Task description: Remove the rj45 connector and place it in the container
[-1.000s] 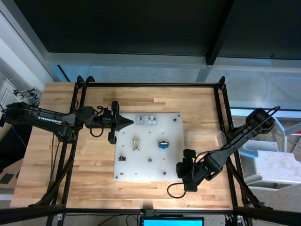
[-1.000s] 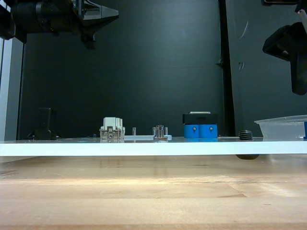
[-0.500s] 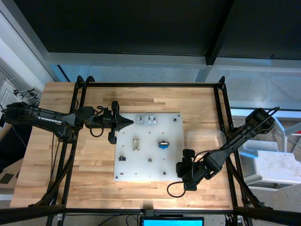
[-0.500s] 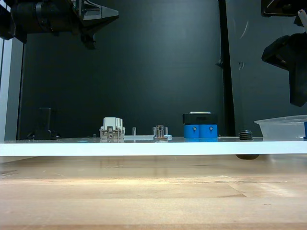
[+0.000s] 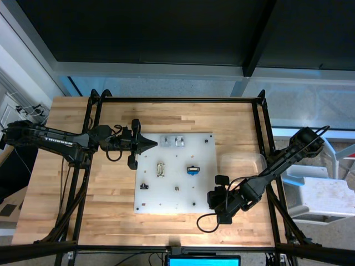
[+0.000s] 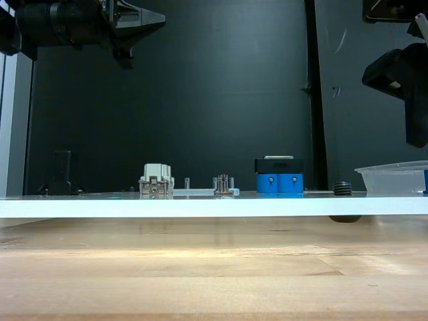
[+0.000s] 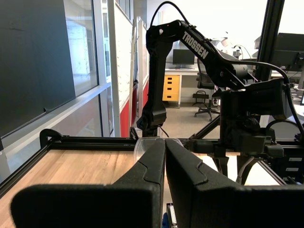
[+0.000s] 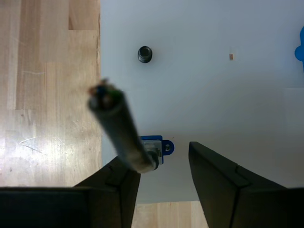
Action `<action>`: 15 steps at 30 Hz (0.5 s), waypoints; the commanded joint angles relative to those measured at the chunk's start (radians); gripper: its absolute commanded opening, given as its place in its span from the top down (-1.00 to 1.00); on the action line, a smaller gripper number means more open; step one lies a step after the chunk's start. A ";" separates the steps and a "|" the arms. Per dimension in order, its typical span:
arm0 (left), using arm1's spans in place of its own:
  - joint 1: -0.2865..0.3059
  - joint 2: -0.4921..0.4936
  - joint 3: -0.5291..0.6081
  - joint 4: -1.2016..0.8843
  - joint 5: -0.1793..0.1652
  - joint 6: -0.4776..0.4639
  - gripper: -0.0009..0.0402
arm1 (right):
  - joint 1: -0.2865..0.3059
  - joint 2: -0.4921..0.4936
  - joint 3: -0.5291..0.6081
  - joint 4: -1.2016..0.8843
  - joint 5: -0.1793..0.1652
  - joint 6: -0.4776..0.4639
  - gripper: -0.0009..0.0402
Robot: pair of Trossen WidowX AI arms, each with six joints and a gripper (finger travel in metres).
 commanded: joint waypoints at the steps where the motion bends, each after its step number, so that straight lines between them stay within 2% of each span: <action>1: 0.000 0.000 0.000 0.000 0.000 0.000 0.96 | 0.000 0.000 0.001 -0.002 0.002 0.001 0.45; 15: 0.000 0.000 0.000 0.000 0.000 0.000 0.96 | 0.000 0.000 0.001 0.013 -0.011 0.001 0.96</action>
